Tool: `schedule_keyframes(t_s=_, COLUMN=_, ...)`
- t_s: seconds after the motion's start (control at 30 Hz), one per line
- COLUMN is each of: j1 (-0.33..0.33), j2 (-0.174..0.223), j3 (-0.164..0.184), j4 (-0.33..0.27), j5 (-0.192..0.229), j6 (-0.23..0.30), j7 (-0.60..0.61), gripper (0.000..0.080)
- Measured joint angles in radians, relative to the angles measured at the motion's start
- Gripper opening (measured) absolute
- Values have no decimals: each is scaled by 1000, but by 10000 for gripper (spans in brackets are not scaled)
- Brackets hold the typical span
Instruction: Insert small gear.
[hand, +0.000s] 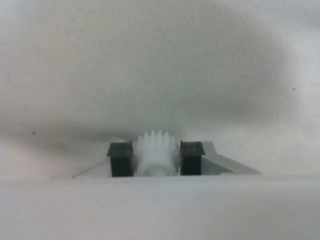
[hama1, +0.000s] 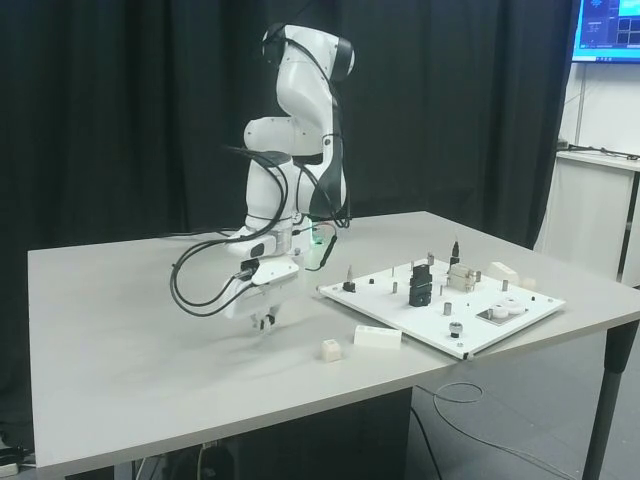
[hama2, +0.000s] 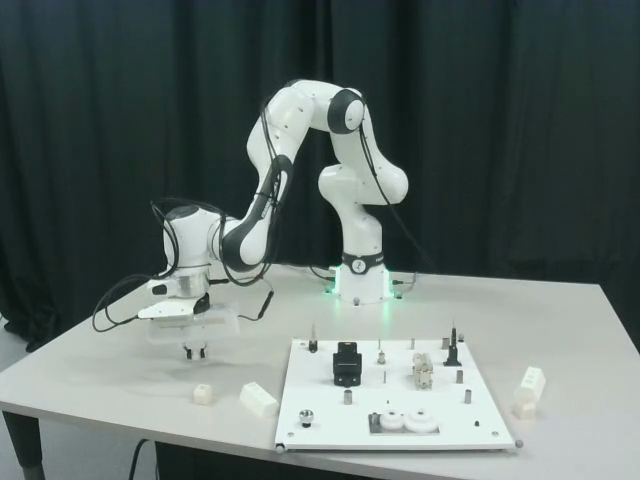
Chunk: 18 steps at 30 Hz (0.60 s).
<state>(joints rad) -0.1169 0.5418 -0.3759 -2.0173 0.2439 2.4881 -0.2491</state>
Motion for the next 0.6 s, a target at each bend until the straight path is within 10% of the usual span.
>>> schedule_keyframes(t_s=0.6, j1=21, j2=-42, j3=0, j4=0, j5=0, j6=-37, j7=-14, gripper=199)
